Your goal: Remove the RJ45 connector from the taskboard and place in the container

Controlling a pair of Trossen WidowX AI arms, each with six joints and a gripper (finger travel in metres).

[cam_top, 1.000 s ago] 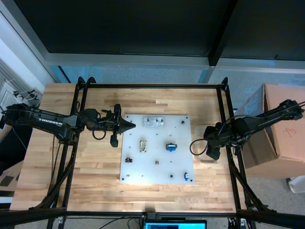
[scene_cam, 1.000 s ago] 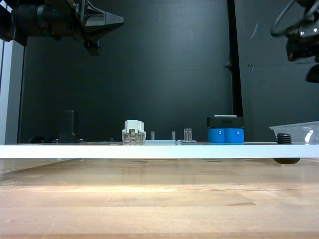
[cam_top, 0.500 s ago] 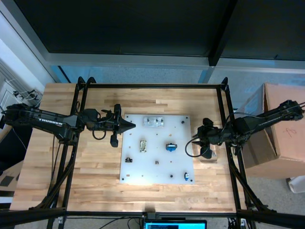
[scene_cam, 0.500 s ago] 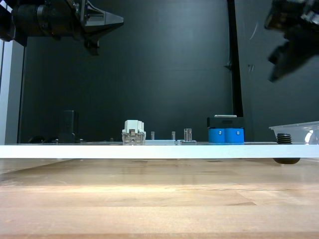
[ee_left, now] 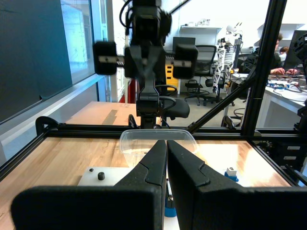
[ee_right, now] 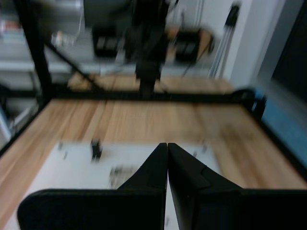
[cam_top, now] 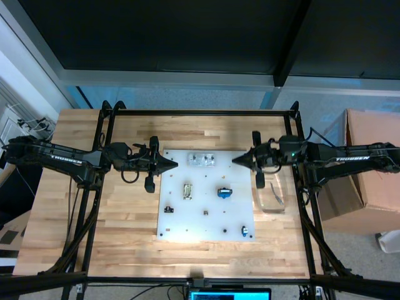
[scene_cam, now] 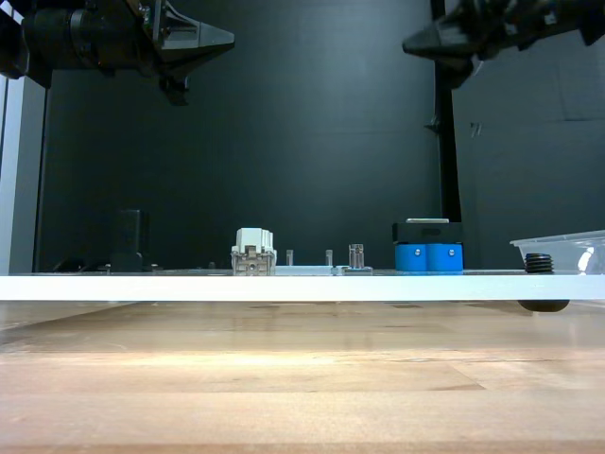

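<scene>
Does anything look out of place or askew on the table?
Nothing stands out: taskboard flat, container upright beside it, left gripper and right gripper shut, raised over the board's side edges. I cannot locate the RJ45 connector.

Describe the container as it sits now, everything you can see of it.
The container is a shallow clear plastic tray with rounded corners, lying flat on the wooden table just off the taskboard's right edge. Only the table touches it. The right tool, shut, hangs high over the board's far right corner; the left tool, shut, hangs over its left edge. Whether the RJ45 connector lies inside I cannot tell.
</scene>
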